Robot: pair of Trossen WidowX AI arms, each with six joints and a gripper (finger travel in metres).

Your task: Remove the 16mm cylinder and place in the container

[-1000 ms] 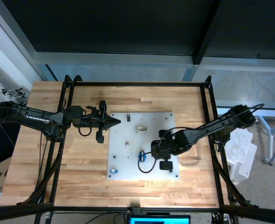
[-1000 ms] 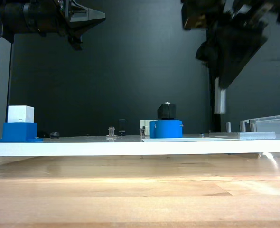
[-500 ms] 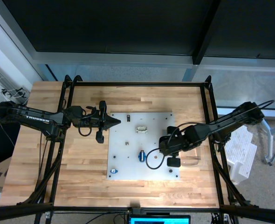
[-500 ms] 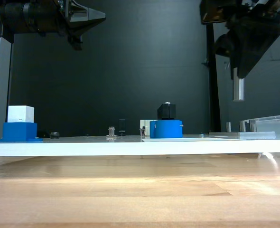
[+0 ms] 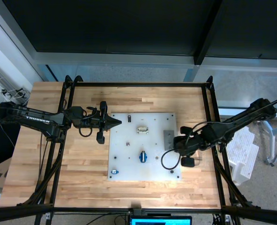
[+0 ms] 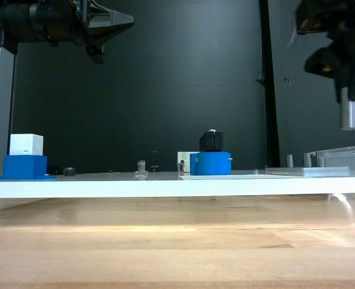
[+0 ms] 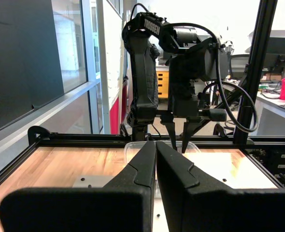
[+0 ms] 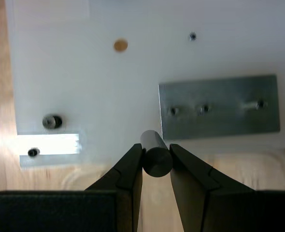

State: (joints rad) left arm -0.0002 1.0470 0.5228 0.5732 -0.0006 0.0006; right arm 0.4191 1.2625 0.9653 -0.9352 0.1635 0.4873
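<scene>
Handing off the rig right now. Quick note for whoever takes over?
Left gripper: shut, empty, parked in the air by the left edge of the white board.
Right gripper: shut on the 16mm cylinder, raised well above the table at the board's right edge, next to the grey block.
Container: on the table just right of the board, below the right gripper's height.
Done: cylinder is out of the board and lifted.
Left: carry it over the container, lower and release. Whether it is already above the tub cannot be told.
</scene>
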